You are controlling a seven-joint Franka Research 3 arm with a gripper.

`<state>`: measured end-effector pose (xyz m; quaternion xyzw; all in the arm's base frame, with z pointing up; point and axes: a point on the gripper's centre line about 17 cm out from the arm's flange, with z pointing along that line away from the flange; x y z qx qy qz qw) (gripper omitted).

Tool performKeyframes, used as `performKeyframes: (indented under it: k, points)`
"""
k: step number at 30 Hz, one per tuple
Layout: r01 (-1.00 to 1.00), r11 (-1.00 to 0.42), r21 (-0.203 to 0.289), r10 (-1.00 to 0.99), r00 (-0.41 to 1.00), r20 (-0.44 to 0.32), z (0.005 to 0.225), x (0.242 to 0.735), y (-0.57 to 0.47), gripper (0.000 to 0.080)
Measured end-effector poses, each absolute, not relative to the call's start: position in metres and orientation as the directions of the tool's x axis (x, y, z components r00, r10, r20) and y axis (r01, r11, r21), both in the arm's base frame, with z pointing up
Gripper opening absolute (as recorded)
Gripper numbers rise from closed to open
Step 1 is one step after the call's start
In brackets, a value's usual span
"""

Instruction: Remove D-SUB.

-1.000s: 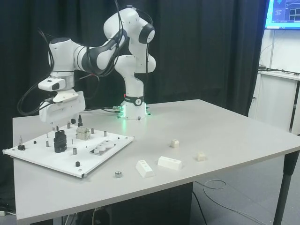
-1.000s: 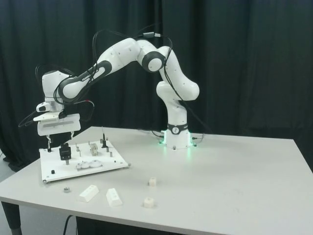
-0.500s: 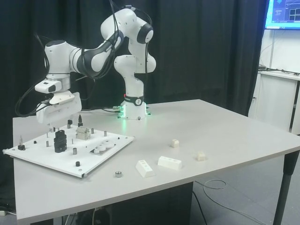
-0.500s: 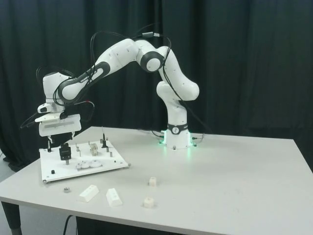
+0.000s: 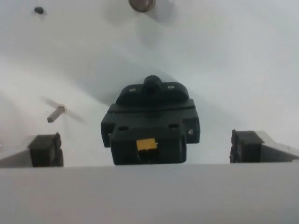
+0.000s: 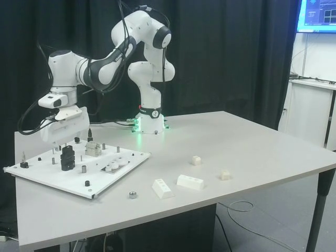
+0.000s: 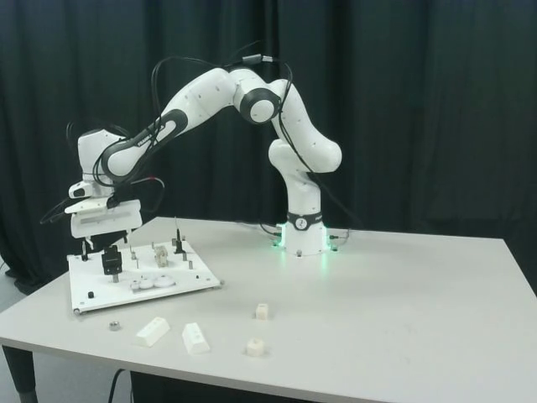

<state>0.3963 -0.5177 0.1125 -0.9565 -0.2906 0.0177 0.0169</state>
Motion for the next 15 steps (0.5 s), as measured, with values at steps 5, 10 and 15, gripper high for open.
performKeyframes:
  k: [5, 10, 15]
  points:
    - [0.557, -0.83, -0.037, 0.558, 0.829, -0.02, 0.107, 0.392, -0.518, 0.08]
    - [0.548, -0.836, -0.03, 0.549, 0.836, -0.012, 0.102, 0.39, -0.519, 0.08]
    - [0.538, -0.842, -0.026, 0.538, 0.843, -0.005, 0.099, 0.388, -0.52, 0.08]
